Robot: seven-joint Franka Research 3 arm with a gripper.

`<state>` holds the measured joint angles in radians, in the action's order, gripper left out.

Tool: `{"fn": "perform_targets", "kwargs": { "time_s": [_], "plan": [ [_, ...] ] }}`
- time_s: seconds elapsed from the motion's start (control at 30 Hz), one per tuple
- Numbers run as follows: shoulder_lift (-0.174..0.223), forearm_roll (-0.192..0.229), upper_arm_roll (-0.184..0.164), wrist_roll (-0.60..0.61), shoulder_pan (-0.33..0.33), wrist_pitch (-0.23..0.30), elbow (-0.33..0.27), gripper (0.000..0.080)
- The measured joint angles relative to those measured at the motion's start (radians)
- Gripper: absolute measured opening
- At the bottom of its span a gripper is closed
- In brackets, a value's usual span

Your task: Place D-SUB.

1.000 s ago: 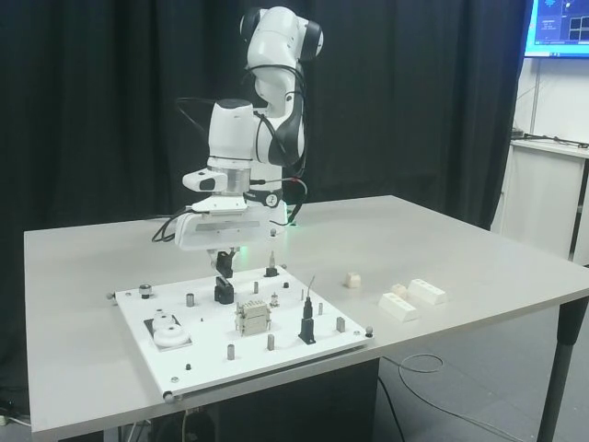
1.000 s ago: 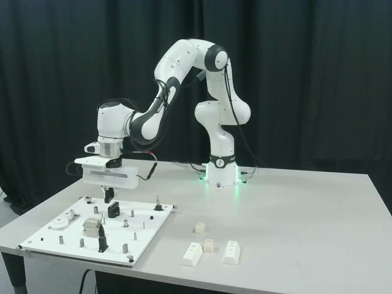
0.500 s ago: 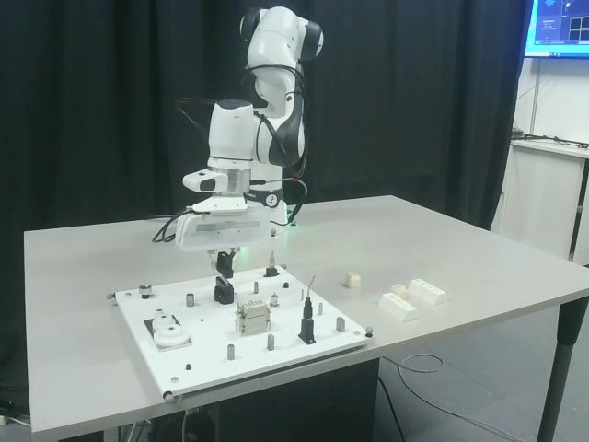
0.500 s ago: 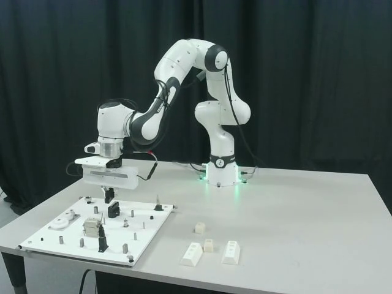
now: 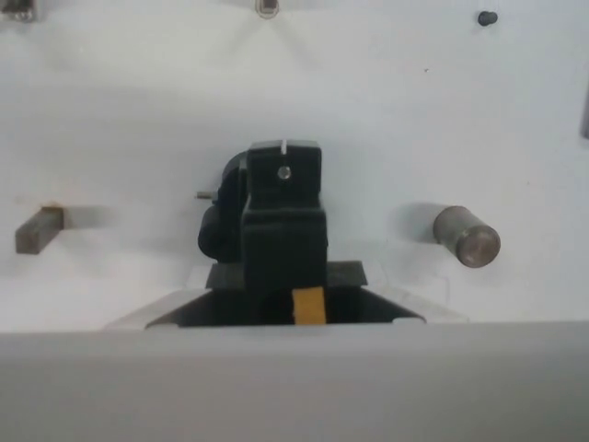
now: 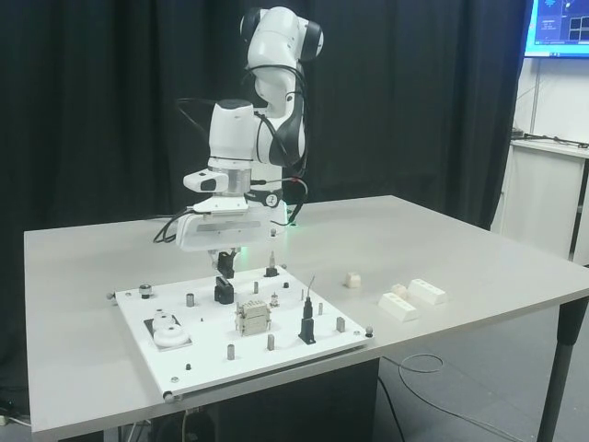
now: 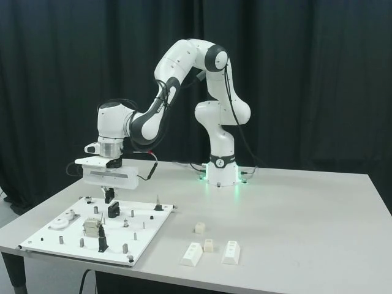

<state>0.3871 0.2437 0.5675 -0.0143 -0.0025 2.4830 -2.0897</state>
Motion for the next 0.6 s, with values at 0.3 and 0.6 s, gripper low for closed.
{"fn": "perform_targets", "kwargs": {
  "time_s": [0.3,0.6],
  "plan": [
    [0.000,0.000,0.000,-0.010,0.000,0.000,0.001,0.0154],
    [0.000,0.000,-0.002,-0.014,-0.005,-0.002,0.000,0.0154]
  ]
}}
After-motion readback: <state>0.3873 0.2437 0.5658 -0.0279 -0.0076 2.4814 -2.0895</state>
